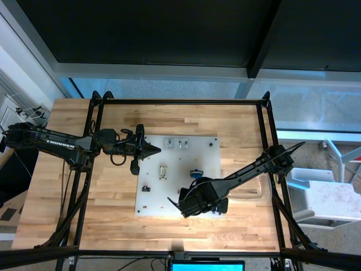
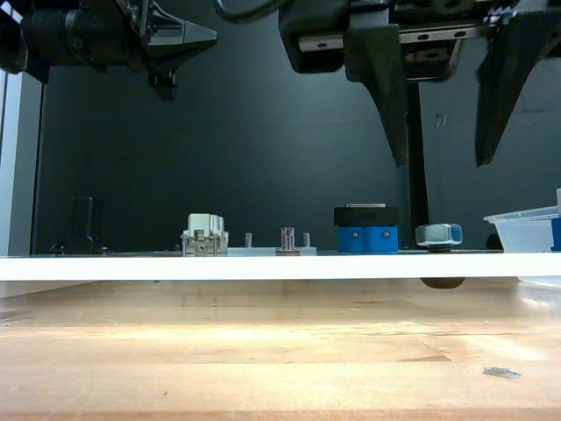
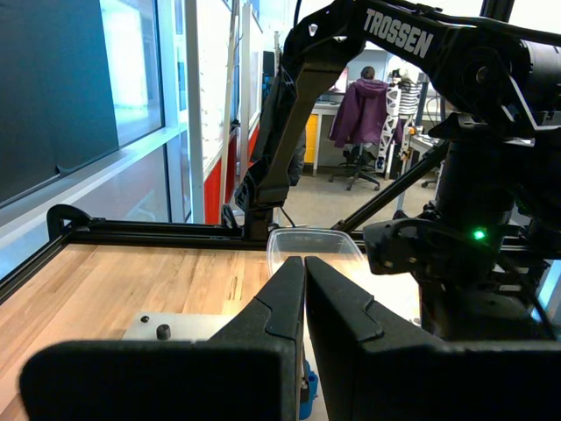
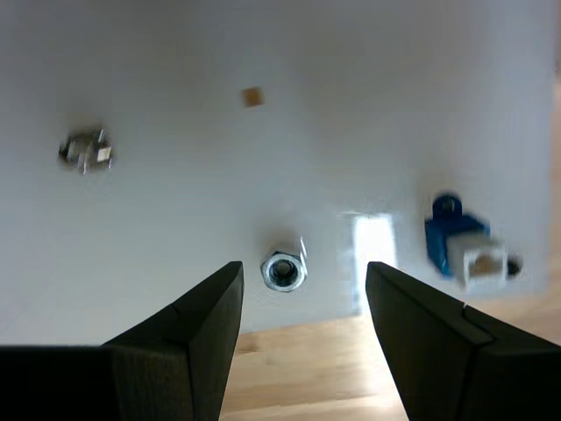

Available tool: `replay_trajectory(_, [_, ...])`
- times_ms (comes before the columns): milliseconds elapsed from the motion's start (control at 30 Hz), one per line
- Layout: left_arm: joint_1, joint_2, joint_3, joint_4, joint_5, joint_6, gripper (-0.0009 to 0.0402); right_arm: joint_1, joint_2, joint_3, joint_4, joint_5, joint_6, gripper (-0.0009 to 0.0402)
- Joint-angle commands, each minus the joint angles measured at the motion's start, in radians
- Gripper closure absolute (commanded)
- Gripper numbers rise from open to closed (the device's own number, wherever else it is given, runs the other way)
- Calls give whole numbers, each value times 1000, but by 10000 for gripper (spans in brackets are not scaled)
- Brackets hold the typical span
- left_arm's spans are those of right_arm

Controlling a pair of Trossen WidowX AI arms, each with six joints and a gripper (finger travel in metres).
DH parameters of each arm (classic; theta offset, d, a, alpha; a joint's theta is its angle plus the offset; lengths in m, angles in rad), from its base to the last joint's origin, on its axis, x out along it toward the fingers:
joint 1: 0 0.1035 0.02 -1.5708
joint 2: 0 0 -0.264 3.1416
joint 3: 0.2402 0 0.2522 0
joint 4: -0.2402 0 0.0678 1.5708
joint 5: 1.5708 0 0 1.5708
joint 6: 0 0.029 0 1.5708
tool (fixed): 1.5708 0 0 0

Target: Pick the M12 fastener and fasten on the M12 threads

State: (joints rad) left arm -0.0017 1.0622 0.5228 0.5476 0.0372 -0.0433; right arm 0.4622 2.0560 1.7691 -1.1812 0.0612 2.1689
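Pale wooden table carries the white board in the high view, where the left gripper hovers over the board's far left edge. In the low view, the right gripper hangs spread wide directly above the silver M12 nut, clear of it. The left wrist view shows the left gripper's fingers pressed together. In the right wrist view the M12 nut lies on the board near its edge, below the gap between the parted fingers. Whether it sits on its stud I cannot tell.
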Motion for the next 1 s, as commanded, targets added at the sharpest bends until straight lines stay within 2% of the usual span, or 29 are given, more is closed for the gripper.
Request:
replay_trajectory(33, [0, 0, 0, 0, 0, 0, 393, 1, 0, 0, 1, -1, -206, 199])
replay_trajectory(200, [0, 0, 0, 0, 0, 0, 393, 1, 0, 0, 0, 0, -558, 199])
replay_trajectory(467, [0, 0, 0, 0, 0, 0, 393, 1, -1, 0, 0, 0, -1190, 199])
replay_trajectory(567, [0, 0, 0, 0, 0, 0, 393, 1, 0, -2, 3, 17, -1382, 199])
replay_trajectory(767, [0, 0, 0, 0, 0, 0, 393, 1, -1, -7, 11, 16, -1588, 199])
replay_trajectory(867, [0, 0, 0, 0, 0, 0, 393, 1, -1, -13, 19, 21, -1636, 204])
replay_trajectory(933, [0, 0, 0, 0, 0, 0, 393, -1, -1, -24, 23, 22, -1644, 223])
replay_trajectory(1000, [0, 0, 0, 0, 0, 0, 393, -2, -1, -33, 24, 26, -1663, 259])
